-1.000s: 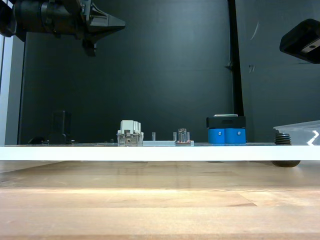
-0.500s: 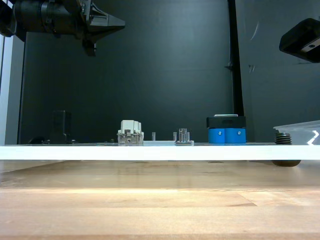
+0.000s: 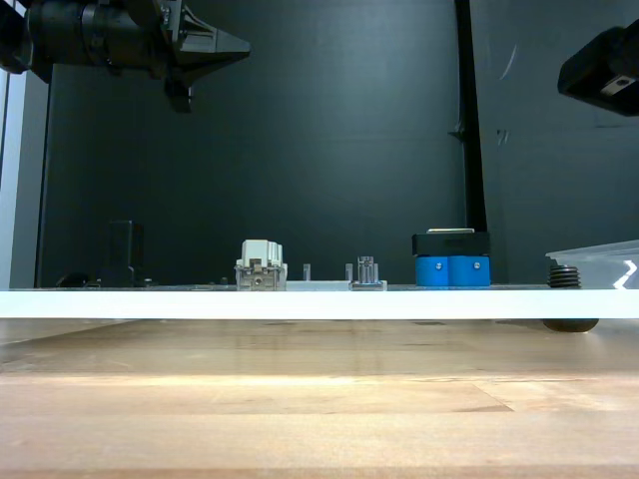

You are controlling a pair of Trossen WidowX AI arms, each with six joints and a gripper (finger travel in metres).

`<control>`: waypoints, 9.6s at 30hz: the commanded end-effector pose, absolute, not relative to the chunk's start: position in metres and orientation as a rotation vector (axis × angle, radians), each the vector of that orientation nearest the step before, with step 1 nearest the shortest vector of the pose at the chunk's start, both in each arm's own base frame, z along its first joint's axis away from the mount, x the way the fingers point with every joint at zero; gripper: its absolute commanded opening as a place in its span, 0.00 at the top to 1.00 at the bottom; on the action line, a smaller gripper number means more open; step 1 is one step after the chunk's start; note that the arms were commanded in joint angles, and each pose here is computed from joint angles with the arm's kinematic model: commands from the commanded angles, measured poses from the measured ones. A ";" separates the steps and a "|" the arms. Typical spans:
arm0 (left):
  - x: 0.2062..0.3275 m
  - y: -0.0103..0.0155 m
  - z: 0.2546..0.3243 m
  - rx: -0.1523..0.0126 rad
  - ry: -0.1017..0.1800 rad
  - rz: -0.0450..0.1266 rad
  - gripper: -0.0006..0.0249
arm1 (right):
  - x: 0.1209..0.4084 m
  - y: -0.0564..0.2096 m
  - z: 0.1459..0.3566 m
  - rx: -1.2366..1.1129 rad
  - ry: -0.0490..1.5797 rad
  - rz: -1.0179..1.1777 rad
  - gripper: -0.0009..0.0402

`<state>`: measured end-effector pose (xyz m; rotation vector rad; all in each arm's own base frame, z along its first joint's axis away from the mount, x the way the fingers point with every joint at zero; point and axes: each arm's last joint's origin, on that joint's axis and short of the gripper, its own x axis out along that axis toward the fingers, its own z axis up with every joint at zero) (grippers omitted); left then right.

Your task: Pick the RJ45 connector and install on the taskboard

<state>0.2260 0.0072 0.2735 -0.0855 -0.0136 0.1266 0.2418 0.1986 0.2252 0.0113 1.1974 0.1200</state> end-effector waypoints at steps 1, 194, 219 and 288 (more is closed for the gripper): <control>0.226 0.0072 0.2735 -0.085 -0.014 0.127 0.98 | 0.236 0.195 0.237 0.026 1.185 0.128 0.57; 0.226 0.0072 0.2735 -0.085 -0.014 0.127 0.98 | 0.195 -0.019 0.276 0.054 0.004 -0.057 0.98; 0.226 0.0072 0.2735 -0.085 -0.014 0.126 0.98 | 0.195 -0.019 0.276 0.054 0.004 -0.057 0.98; 0.226 0.0072 0.2735 -0.085 -0.014 0.126 0.98 | 0.195 -0.019 0.276 0.054 0.004 -0.057 0.98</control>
